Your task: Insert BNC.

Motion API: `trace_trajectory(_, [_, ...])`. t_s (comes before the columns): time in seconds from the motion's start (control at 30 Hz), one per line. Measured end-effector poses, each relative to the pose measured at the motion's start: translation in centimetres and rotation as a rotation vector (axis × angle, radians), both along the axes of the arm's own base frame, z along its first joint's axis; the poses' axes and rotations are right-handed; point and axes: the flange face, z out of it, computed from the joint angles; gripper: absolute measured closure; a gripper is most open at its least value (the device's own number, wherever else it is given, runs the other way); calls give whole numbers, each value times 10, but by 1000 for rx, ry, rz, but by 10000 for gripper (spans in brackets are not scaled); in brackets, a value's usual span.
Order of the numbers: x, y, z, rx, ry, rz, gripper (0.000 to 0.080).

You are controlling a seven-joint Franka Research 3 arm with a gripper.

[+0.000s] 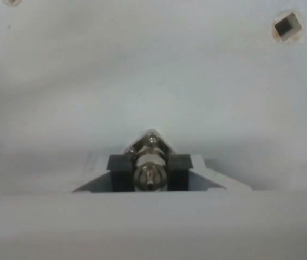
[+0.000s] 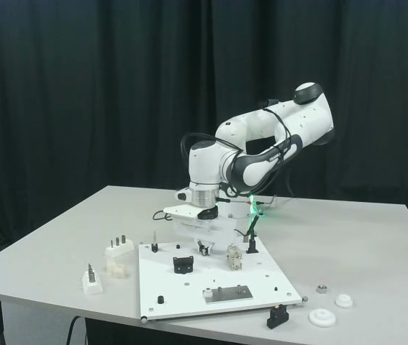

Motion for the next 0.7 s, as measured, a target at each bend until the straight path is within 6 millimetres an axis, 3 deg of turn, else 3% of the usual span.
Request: trace_trajectory(0.7, [0, 0, 0, -11, 0, 27, 677])
